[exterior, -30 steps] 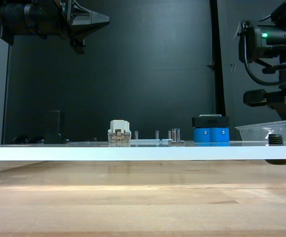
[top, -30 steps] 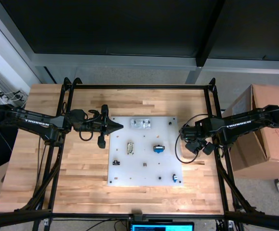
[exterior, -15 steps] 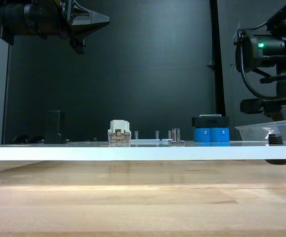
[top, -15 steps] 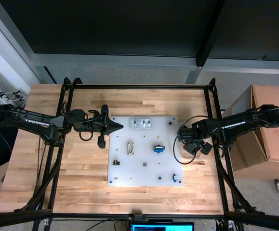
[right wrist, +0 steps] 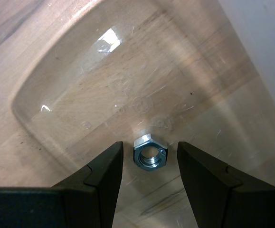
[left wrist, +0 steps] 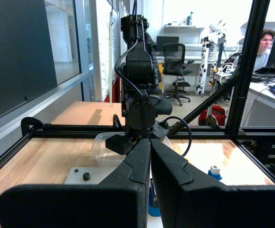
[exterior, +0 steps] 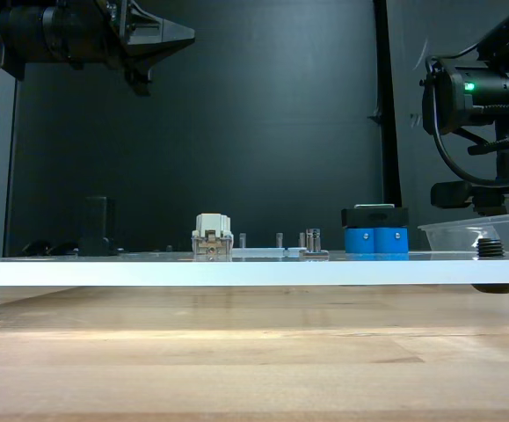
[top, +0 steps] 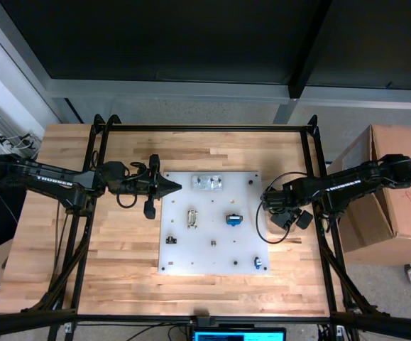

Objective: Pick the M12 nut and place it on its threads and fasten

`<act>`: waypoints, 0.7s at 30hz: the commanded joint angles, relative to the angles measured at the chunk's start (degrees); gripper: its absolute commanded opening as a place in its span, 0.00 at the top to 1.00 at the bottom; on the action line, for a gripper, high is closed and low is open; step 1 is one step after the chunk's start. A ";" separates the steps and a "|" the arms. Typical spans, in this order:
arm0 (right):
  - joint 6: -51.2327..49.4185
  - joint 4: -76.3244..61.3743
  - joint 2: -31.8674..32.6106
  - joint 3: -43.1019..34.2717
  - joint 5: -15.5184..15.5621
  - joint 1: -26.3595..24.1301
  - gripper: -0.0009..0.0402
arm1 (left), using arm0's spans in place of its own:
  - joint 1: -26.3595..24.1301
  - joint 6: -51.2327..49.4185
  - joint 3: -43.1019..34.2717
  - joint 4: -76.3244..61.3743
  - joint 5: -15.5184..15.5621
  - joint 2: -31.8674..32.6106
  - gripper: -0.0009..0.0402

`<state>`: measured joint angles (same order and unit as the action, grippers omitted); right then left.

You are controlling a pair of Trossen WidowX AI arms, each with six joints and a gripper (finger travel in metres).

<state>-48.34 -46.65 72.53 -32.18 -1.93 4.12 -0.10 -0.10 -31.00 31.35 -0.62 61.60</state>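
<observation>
The silver M12 nut lies flat and free on the floor of the clear tray, right of the white board. My right gripper hangs just above it, open, with one finger on each side of the nut and not touching it. In the high view the right gripper is off the board's right edge. The black stud stands bare with its ribs showing, and in the high view the stud is near the board's near right edge. My left gripper is shut and holds nothing, high over the board's far left edge.
A blue block, a beige connector and a silver post stand on the board. A cardboard box sits beyond the right arm. A black frame rings the table.
The right gripper has moved slightly inward and come down a little over the tray. The left arm has not moved, and the nut lies where it was.
</observation>
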 commanded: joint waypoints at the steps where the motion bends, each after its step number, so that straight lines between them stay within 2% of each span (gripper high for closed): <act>1: 0.02 0.35 0.00 0.31 0.02 0.04 0.60 | 0.00 0.00 -0.02 0.02 0.00 0.00 0.98; 5: 0.02 0.98 0.00 0.55 0.02 0.07 0.62 | 0.02 0.00 -0.02 0.02 0.00 0.00 0.98; 21: 0.04 1.11 -0.04 0.55 0.04 0.26 0.84 | 0.02 0.00 -0.02 0.02 0.00 0.00 0.98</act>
<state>-48.34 -45.54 72.51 -31.59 -1.87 4.36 -0.10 -0.12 -31.03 31.35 -0.62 61.60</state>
